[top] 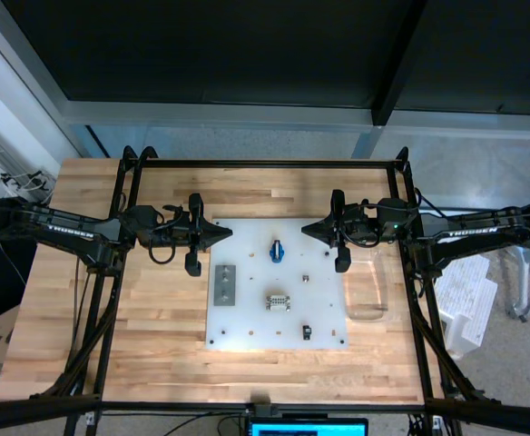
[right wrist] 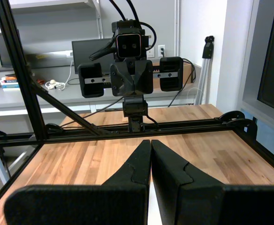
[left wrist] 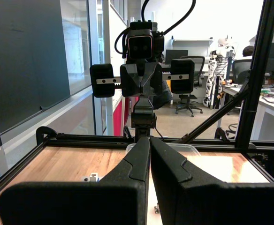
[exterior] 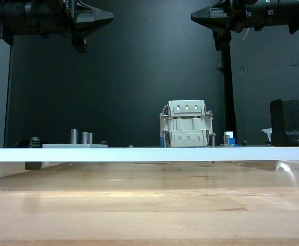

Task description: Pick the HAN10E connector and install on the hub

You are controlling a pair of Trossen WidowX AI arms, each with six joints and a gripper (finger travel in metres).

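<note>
Seen from above, the left end effector (top: 218,235) hangs over the far left corner of the white board (top: 247,329). The right end effector (top: 307,229) hangs over the board's far edge. Their tips point at each other with a gap between them.

The wrist views show something the view from above does not. The two fingers (left wrist: 136,164) of the left one are pressed together with nothing in them. The fingers (right wrist: 138,164) of the right one are pressed together too, and they also hold nothing.

From above, the HAN10E connector (top: 279,302) looks like one small beige piece with dark dots on top. It is near the middle of the board, at 6 o'clock from the blue part (top: 277,251). The grey block (top: 223,284) is at 9 o'clock from it. A small black part (top: 307,331) is at 5 o'clock from it.

The low view shows two layers there. The connector sits on top of the wider hub (exterior: 186,137). Both end effectors are high above them and well apart from them.

A clear tub (top: 371,289) sits on the wooden counter (top: 111,300), at 3 o'clock from the board.
</note>
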